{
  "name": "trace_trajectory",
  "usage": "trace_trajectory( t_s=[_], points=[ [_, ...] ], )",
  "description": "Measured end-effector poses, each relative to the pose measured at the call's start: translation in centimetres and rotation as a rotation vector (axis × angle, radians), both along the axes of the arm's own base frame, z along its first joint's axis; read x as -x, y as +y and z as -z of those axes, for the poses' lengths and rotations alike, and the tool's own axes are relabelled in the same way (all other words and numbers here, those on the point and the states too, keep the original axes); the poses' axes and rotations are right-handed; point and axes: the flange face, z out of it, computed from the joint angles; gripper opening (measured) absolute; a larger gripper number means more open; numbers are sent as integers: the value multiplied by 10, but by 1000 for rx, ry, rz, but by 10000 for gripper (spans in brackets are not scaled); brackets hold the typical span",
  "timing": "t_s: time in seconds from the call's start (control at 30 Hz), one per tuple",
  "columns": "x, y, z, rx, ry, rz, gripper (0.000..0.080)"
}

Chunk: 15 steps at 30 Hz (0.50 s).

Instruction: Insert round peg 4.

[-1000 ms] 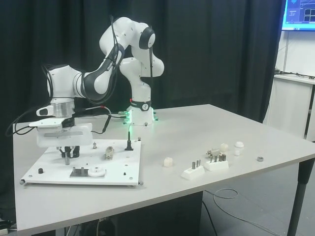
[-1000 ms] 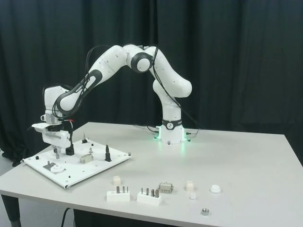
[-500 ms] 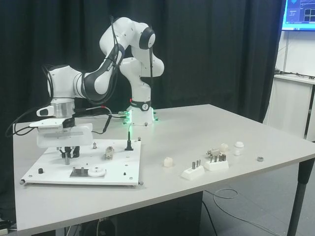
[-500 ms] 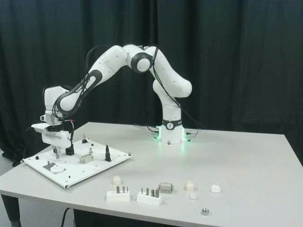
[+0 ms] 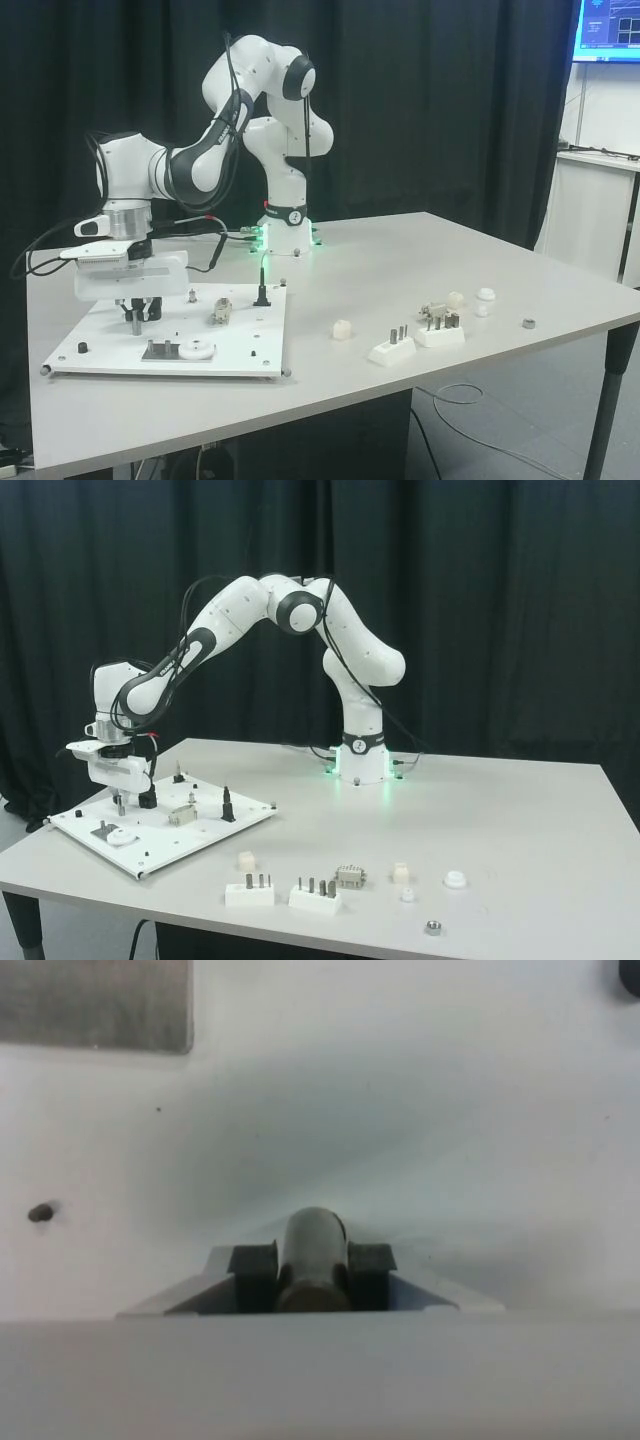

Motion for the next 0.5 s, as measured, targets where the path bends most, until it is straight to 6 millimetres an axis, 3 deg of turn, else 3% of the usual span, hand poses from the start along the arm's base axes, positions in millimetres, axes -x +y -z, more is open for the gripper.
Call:
trace_trajectory(
  t_s=[0.5],
  points=[
    [-1, 0, 2, 2, 3, -24, 144]
  ],
)
